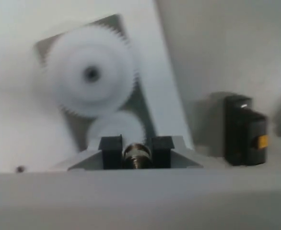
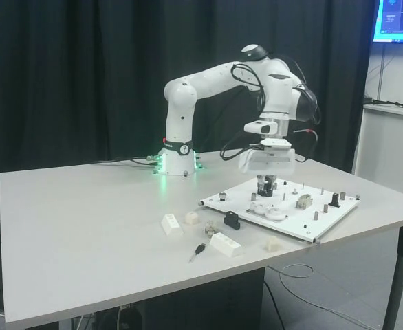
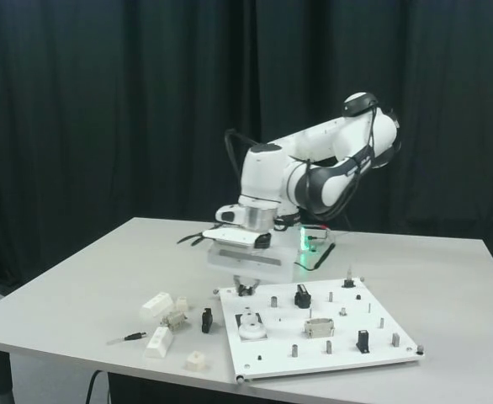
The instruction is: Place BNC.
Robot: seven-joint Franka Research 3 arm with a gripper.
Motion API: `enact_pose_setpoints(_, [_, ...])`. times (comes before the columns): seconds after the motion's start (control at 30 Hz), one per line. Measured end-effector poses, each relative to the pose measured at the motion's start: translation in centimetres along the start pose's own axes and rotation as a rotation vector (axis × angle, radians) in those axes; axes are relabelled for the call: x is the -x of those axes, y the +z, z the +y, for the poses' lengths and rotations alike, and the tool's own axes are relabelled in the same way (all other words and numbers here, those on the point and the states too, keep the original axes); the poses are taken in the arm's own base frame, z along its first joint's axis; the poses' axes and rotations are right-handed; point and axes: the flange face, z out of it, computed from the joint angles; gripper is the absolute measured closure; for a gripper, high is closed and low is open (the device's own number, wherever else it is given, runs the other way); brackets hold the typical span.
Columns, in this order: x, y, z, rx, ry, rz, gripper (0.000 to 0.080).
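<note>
The BNC connector [image 1: 137, 156] sat clamped between the 2 black fingers of the gripper [image 1: 137, 152], its long axis apparently running down toward the white board [image 2: 339, 212] just beneath, beside 2 white gears [image 1: 90, 72]. The single arm held it over the board's near corner. Its seat on the board was hidden under the fingers.

The board [image 3: 331, 349] lies on the table [image 3: 78, 295] before the arm's base [image 2: 176, 161], with loose parts [image 3: 166, 324] beside it and gears [image 3: 251, 326] on it.
</note>
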Motion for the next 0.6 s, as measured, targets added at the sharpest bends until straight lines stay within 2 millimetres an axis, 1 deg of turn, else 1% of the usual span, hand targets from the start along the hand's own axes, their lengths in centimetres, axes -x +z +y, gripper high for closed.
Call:
enact_pose_setpoints(0.23, [-2.7, 0.7, 0.9, -0.016, 0.040, -0.011, 0.0679])
enact_pose_setpoints(0.6, [-5.8, 3.2, 1.4, -0.034, 0.082, -0.035, 0.0679])
